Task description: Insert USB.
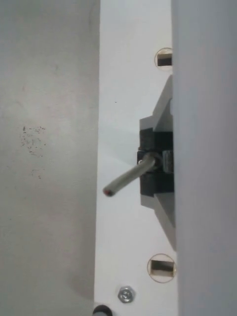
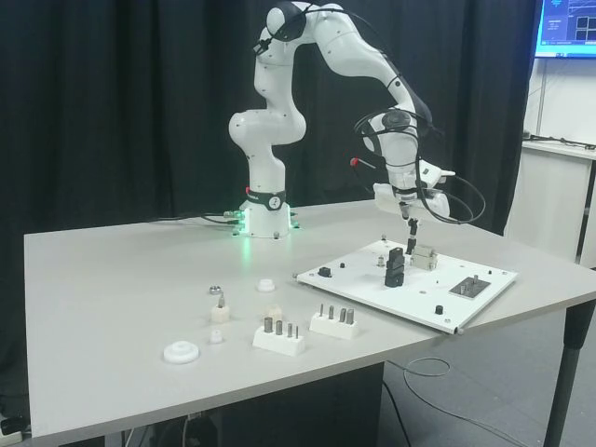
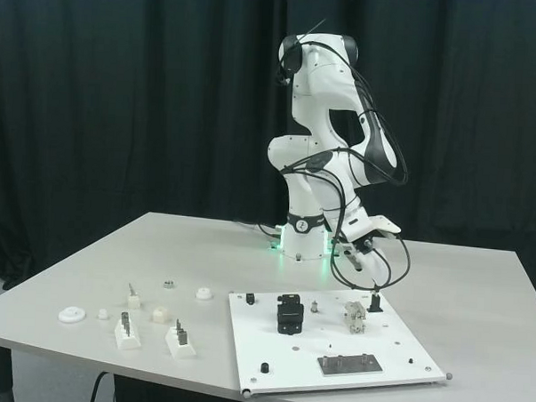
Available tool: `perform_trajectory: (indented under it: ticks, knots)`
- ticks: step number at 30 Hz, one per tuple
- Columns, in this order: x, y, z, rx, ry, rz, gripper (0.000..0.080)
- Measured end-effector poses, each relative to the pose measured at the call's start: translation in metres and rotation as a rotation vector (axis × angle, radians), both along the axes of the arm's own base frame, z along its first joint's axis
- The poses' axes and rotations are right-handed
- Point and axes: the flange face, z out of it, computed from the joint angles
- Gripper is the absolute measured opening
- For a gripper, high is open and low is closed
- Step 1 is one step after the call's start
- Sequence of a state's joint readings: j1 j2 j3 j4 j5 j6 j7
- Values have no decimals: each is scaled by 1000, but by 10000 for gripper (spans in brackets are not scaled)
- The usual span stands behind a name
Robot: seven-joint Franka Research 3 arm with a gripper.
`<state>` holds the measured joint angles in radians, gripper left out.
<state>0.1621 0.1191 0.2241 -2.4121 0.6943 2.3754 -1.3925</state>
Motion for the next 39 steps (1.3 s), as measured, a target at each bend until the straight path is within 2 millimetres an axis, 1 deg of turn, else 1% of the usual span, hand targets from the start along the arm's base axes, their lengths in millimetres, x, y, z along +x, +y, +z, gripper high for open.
perform_trajectory:
  ticks: [14,39]
  knots:
    - [-1,-1,0,0,2,-1,91]
    - [-4,7,0,5,7,13,91]
